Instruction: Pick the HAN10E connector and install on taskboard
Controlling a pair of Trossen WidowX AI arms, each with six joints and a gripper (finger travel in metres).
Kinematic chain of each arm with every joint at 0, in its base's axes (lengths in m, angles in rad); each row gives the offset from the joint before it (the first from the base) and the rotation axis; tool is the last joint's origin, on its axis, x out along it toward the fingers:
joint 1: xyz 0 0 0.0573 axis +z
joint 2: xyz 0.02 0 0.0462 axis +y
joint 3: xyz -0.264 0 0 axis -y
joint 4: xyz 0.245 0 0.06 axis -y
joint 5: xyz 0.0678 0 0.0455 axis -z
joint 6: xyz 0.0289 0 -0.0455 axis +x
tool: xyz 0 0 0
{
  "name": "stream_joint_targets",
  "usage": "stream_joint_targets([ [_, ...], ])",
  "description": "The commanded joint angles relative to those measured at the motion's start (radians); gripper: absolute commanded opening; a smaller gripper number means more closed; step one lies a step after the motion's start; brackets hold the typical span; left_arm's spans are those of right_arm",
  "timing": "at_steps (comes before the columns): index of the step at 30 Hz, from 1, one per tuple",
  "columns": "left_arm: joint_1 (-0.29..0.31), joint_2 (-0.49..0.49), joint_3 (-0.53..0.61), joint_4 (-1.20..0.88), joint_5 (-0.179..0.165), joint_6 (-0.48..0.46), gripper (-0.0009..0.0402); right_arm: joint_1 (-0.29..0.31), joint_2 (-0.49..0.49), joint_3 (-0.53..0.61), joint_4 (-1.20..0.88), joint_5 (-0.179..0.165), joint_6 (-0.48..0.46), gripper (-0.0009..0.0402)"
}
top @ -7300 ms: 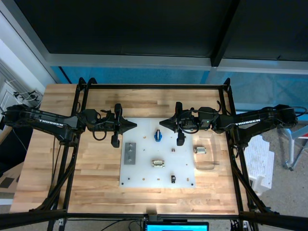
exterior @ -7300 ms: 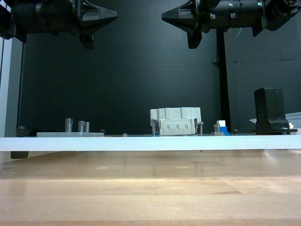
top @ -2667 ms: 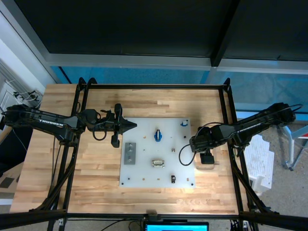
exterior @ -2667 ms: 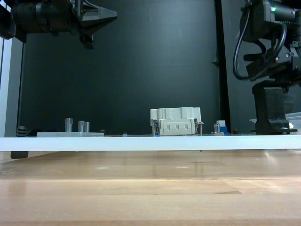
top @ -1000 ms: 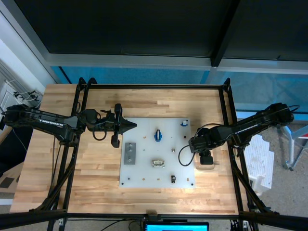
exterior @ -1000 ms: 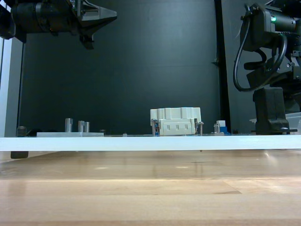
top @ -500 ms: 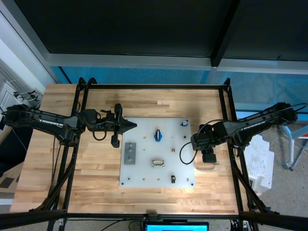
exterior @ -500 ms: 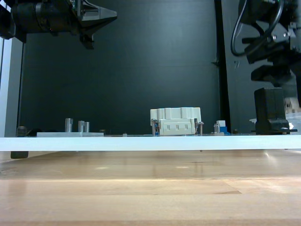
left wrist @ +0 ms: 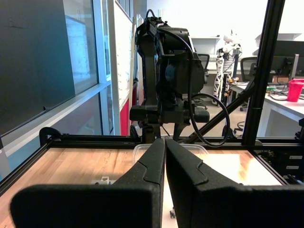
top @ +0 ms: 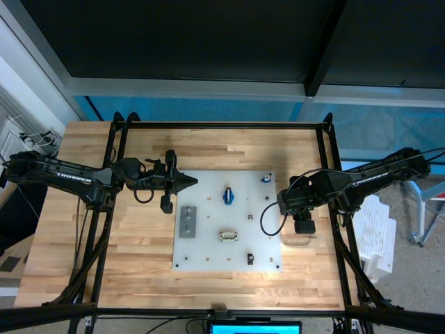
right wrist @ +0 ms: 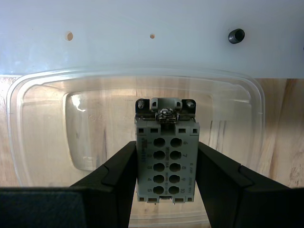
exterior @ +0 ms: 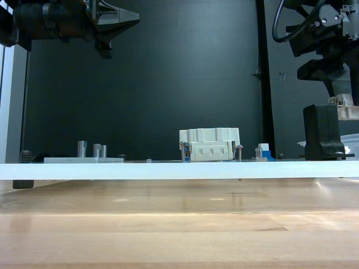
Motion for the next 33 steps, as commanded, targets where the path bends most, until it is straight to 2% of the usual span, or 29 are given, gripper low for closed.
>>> stream_joint_targets([
  [1,0.0,0.0,0.0,0.0,0.0,0.0,0.0001,0.0,0.001,0.0,0.001,0.0,0.0,0.0034],
  [4,0.0,0.0,0.0,0.0,0.0,0.0,0.0001,0.0,0.007,0.007,0.003,0.0,0.003,0.0034],
  [10,0.0,0.0,0.0,0.0,0.0,0.0,0.0001,0.003,0.086,0.09,0.003,0.0,0.008,0.0034],
  [18,0.0,0.0,0.0,0.0,0.0,0.0,0.0001,0.012,0.243,0.249,0.002,0.0,0.056,0.0034],
  [33,0.0,0.0,0.0,0.0,0.0,0.0,0.0001,0.053,0.542,0.558,-0.021,0.0,0.079,0.0034],
])
